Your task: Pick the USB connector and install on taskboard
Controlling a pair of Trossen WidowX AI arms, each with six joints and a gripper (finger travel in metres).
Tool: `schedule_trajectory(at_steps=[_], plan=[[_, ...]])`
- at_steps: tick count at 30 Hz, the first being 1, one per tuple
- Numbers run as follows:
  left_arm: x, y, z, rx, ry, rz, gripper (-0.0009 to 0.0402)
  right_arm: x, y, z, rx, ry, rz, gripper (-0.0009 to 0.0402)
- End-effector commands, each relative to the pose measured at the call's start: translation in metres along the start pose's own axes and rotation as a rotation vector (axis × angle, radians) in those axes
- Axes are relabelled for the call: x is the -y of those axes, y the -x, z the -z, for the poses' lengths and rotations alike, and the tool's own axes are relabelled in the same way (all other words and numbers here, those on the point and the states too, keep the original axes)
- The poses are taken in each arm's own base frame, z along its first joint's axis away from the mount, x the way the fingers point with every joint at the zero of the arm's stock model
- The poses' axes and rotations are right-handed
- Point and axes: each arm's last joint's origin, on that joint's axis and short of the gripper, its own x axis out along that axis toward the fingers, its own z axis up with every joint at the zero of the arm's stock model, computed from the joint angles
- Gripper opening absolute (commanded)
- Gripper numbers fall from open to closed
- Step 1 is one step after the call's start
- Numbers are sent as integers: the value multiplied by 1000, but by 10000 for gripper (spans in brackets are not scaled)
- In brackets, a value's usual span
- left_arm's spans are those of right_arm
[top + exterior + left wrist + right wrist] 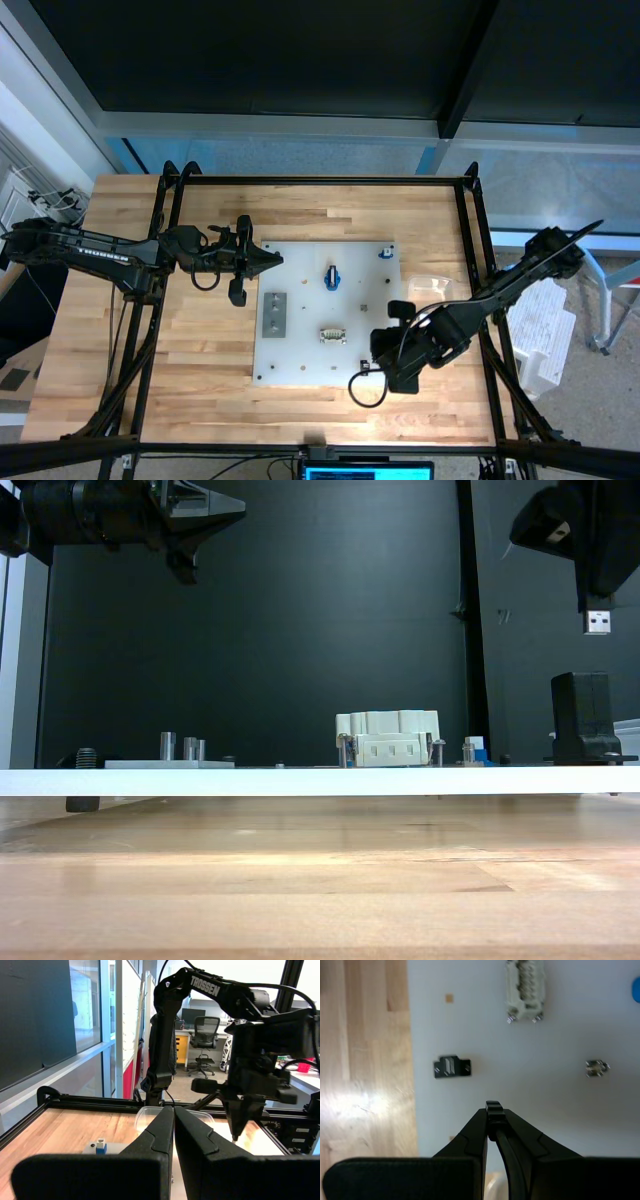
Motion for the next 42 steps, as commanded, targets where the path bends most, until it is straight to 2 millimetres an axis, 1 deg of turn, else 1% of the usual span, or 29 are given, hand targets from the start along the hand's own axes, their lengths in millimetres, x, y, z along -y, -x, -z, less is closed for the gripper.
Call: schedule_trajectory(at_steps=[1, 7, 14, 19, 24, 31, 38, 42], plan=[[0, 0, 0, 1, 0, 0, 0, -5, -4, -6, -8, -7, -4, 0], [0, 0, 0, 1, 0, 0, 0, -14, -12, -15, -16, -6, -2, 0], [0, 0, 0, 0, 0, 0, 0, -21, -21, -21, -36, -1, -8, 0], [0, 0, 0, 0, 0, 0, 0, -24, -23, -25, -35, 5, -9, 0], [0, 0, 0, 0, 0, 0, 0, -28, -29, -30, -43, 14, -10, 0], [0, 0, 0, 0, 0, 0, 0, -27, -30, -30, -46, 12, -6, 0], [0, 0, 0, 0, 0, 0, 0, -28, -37, -29, -58, 15, 1, 0], [0, 0, 0, 0, 0, 0, 0, -28, -37, -29, -57, 15, 0, 0]])
